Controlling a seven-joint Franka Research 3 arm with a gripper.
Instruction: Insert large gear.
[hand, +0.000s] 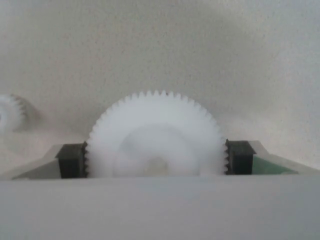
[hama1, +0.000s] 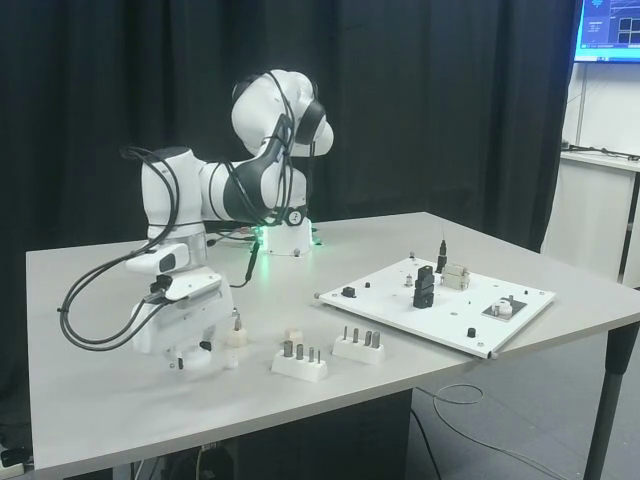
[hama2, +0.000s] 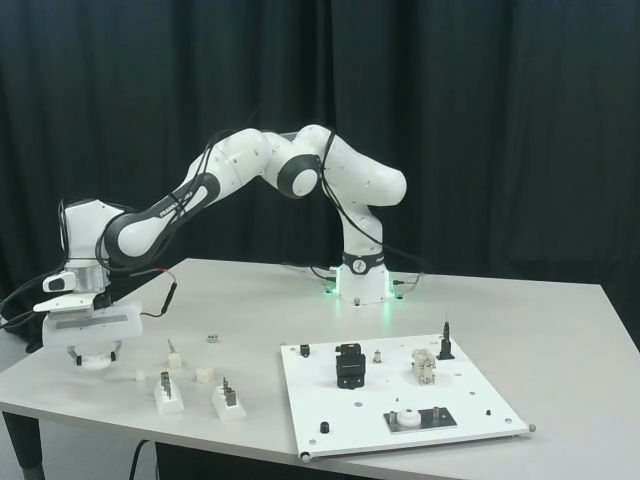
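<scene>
My pincer (hand: 156, 159) is clamped on the large gear (hand: 156, 137), black pads pressing its toothed rim on both sides. I hold it low over the grey table (hama2: 520, 310), far left of the white board (hama2: 400, 395).

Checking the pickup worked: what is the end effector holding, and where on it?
The large gear, clamped at opposite points of its toothed rim between the end effector fingers.
</scene>
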